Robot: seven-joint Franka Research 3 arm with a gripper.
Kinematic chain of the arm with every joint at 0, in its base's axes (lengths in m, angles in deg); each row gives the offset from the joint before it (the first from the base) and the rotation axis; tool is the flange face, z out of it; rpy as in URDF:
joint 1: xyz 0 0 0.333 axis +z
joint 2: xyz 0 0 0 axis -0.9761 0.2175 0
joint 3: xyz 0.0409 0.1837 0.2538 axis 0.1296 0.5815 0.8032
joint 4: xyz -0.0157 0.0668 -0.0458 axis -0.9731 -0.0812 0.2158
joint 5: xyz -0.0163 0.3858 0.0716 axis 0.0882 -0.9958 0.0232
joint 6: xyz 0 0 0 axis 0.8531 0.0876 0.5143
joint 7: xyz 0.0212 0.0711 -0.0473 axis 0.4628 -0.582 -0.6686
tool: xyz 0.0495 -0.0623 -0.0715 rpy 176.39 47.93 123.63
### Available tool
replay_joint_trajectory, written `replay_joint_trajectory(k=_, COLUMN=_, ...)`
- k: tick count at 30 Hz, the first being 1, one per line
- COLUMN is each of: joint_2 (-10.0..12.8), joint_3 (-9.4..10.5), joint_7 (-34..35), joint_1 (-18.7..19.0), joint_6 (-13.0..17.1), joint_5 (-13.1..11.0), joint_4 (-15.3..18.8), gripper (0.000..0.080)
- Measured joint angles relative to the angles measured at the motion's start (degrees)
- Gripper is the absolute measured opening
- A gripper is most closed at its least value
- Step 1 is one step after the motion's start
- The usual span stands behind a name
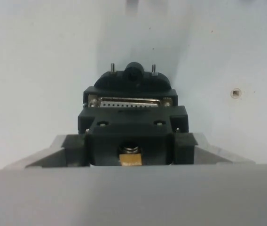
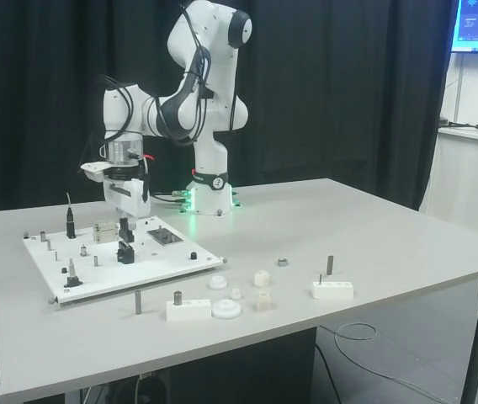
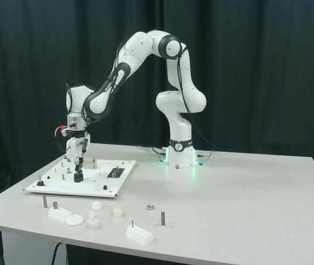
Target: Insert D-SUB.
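Black D-SUB connector [image 1: 132,96] seemingly pinched in the hand [image 1: 132,155] above the white board [image 2: 117,257].

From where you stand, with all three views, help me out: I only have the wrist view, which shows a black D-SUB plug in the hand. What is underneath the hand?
Observer: The hand, shut on the D-SUB plug, hangs over a white board. A small black fixture stands on the board just below it.
Operator: And what lies off the board?
Observer: Several loose white parts lie on the grey table, on the side of the board away from the arm's base.
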Motion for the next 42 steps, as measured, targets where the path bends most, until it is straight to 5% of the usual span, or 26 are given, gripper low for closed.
replay_joint_trajectory(k=42, joint_2=1.1, joint_3=0.09, joint_7=0.0, joint_1=-0.1, joint_6=1.5, joint_5=-2.5, joint_4=0.1, gripper=0.0380)
